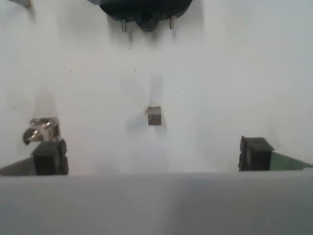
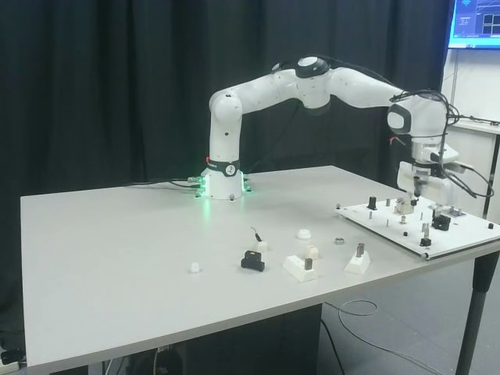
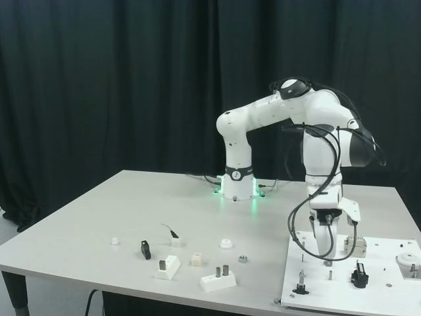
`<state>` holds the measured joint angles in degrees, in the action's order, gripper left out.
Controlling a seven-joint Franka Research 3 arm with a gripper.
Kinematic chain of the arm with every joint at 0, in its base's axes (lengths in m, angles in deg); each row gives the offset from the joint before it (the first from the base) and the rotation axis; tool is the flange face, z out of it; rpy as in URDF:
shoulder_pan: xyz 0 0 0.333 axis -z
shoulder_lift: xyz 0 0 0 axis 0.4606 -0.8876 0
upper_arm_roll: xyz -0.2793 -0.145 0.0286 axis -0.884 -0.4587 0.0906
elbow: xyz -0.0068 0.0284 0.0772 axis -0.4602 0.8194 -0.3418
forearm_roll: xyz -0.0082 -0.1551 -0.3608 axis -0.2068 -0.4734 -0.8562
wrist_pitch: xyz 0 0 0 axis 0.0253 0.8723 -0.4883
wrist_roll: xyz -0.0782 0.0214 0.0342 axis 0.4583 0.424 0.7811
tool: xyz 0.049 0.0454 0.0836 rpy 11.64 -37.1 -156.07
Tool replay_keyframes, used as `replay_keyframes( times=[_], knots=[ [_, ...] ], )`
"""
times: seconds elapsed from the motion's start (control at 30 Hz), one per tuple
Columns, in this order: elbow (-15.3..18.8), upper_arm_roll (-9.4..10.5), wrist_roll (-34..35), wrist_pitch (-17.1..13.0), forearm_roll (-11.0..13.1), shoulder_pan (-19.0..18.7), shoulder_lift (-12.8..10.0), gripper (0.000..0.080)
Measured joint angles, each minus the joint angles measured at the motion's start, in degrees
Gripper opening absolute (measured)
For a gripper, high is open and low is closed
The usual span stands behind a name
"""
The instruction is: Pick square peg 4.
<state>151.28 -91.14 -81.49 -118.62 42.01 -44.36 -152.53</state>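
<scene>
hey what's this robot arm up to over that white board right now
The white Franka arm has reached out over the white board at the table's edge. Its end effector hangs open above a small square peg standing on the board, roughly lined up between the two fingertips. Nothing is gripped yet. Other small parts sit loose on the grey table.

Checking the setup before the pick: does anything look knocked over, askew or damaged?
Nothing stands out. The pincer hangs open above the white board, with the small square peg upright between its fingers. The loose white blocks and the small black part on the grey table stand apart, none visibly tipped or broken.
</scene>
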Motion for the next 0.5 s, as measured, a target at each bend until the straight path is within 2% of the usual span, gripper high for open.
replay_keyframes(
  times=[0.03, 0.5],
  knots=[
    [0.0, -0.16, 0.1, 0.2, -0.2, 0.0, 0.2, 0.0777],
    [-0.5, -2.19, 1.9, 2.6, -0.3, 0.0, 0.4, 0.0799]
  ],
)
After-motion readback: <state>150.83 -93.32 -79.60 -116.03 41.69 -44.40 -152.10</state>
